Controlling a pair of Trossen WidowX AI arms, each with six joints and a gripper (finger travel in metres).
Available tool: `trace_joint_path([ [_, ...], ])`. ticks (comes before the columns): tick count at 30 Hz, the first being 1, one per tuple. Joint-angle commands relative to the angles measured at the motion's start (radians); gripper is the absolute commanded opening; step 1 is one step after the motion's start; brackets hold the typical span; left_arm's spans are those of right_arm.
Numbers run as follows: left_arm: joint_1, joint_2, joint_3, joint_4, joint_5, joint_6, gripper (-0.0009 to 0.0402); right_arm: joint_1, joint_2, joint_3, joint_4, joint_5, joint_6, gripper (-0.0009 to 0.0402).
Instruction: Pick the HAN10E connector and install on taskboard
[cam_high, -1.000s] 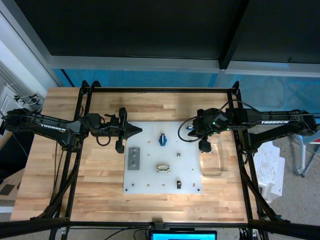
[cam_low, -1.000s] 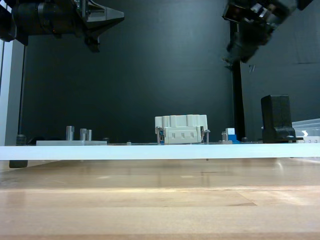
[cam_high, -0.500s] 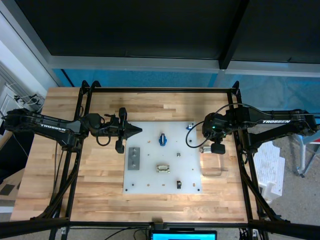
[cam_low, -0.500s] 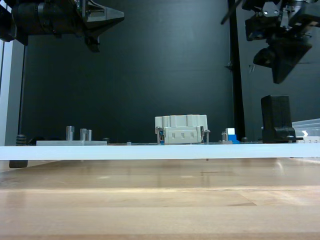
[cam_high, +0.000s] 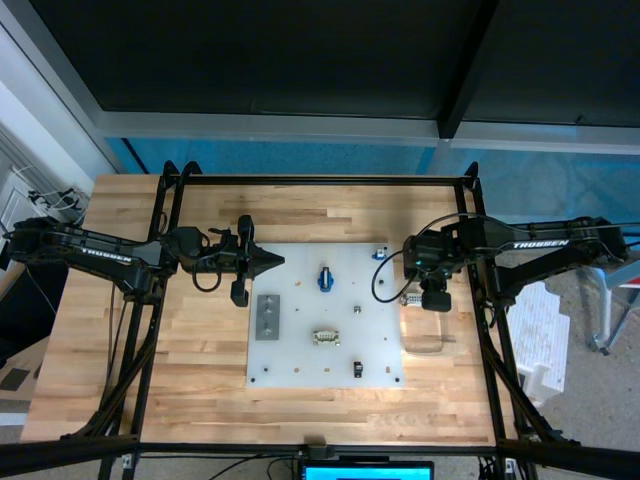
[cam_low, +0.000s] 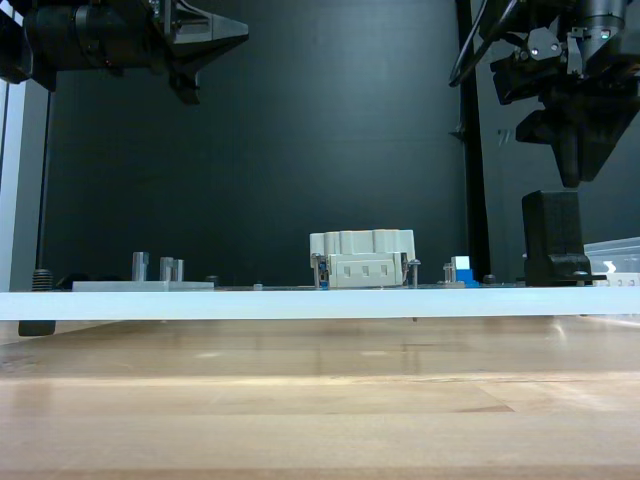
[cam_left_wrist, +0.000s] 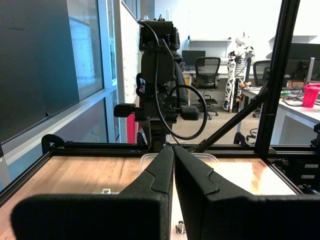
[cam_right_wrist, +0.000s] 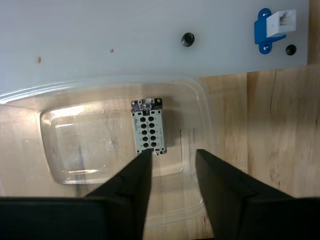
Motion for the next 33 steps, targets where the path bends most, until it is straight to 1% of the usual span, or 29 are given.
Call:
trace_joint_path([
  [1, 0.000, 0.000, 0.000, 0.000, 0.000, 0.000, 0.0001, 0.026, 0.002, -0.018, 0.016, 0.052, 0.031, 0.0178],
  [2, 0.000, 0.000, 0.000, 0.000, 0.000, 0.000, 0.0001, 0.036, 0.002, -0.024, 0.016, 0.061, 0.037, 0.0193],
  [6, 0.000, 0.000, 0.000, 0.000, 0.000, 0.000, 0.0001, 0.077, 0.002, -0.058, 0.048, 0.058, 0.050, 0.0243],
  [8, 0.000, 0.000, 0.000, 0.000, 0.000, 0.000, 0.0001, 0.095, 0.002, -0.077, 0.072, 0.058, 0.061, 0.0259],
  [10, 0.000, 0.000, 0.000, 0.000, 0.000, 0.000, 0.0001, 0.105, 0.003, -0.093, 0.088, 0.058, 0.069, 0.0266],
  [21, 0.000, 0.000, 0.000, 0.000, 0.000, 0.000, 0.0001, 0.116, 0.094, -0.106, 0.124, 0.055, 0.081, 0.0260],
  [23, 0.000, 0.000, 0.000, 0.000, 0.000, 0.000, 0.0001, 0.117, 0.099, -0.121, 0.146, 0.051, 0.098, 0.0262],
  [25, 0.000, 0.000, 0.000, 0.000, 0.000, 0.000, 0.0001, 0.118, 0.102, -0.144, 0.177, 0.031, 0.116, 0.0261],
  [33, 0.000, 0.000, 0.000, 0.000, 0.000, 0.000, 0.0001, 0.123, 0.127, -0.214, 0.277, 0.032, 0.116, 0.0261],
])
